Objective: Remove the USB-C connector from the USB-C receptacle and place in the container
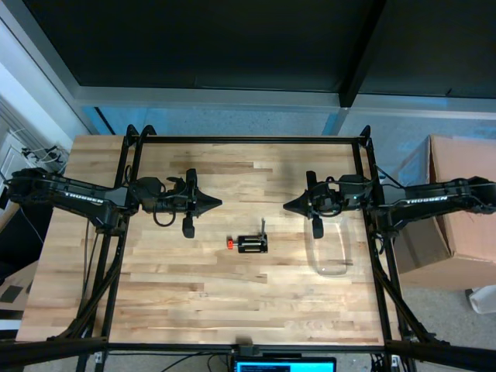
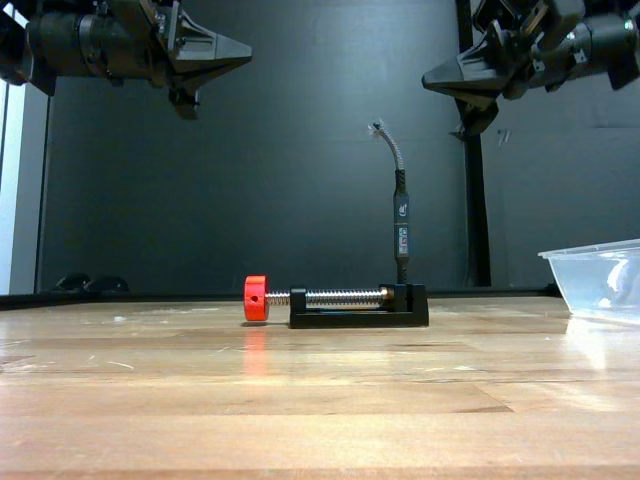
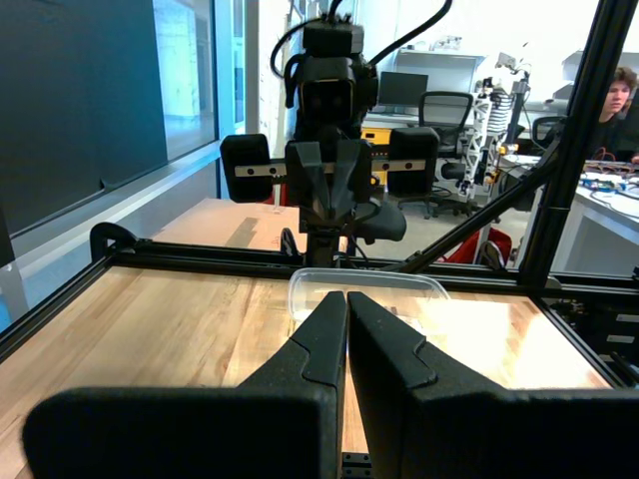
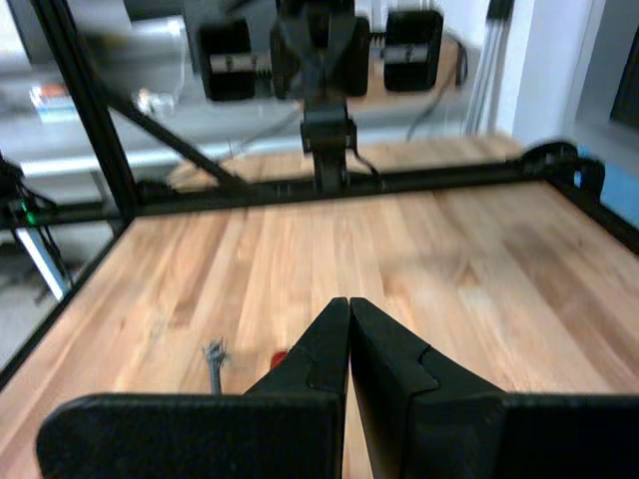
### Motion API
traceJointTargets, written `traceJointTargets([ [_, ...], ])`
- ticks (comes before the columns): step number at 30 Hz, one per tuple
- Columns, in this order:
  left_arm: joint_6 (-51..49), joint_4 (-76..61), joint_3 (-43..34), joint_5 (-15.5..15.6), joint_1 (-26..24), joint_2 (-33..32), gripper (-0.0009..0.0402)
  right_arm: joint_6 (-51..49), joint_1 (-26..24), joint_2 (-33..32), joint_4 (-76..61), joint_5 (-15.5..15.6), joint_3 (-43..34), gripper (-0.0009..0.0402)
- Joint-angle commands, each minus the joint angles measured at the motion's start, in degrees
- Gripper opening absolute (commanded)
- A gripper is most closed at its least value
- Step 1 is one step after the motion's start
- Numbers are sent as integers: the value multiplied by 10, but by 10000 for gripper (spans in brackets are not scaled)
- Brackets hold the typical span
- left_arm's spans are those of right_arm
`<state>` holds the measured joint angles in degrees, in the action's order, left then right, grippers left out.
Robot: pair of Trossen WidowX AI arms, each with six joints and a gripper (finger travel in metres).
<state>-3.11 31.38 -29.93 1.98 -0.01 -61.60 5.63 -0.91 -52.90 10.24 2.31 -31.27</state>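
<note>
USB-C connector point(image 2: 401, 232) upright in USB-C receptacle point(image 2: 404, 293), centre frame; left gripper point(image 2: 240, 46) upper left, right gripper point(image 2: 432, 76) upper right, both pinched together; left arm point(image 1: 81, 198) lettered TROSSEN

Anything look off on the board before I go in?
Only the cable stub: it bends sideways above the USB-C connector, its end frayed. The connector stands upright in the receptacle. The left claw and right claw hang shut, high above the table.

The knob point(image 2: 256, 298) is red, the vise point(image 2: 360, 318) black (screw point(image 2: 340, 296) silvery), the container point(image 2: 600, 285) clear.
</note>
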Motion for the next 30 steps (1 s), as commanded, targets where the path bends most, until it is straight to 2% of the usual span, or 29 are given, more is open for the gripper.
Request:
traceJointTargets([
  [1,0,0,0,0,0,0,0,-4,20,-2,-94,-30,-41,0],
  [8,0,0,0,0,0,0,0,0,62,-38,-294,-83,-139,0],
  [16,0,0,0,0,0,0,0,16,87,-126,-461,-83,-259,0],
  [25,0,0,0,0,0,0,0,15,105,-247,-550,-83,-377,0],
  [30,0,0,0,0,0,0,0,16,110,-316,-612,-83,-447,34],
])
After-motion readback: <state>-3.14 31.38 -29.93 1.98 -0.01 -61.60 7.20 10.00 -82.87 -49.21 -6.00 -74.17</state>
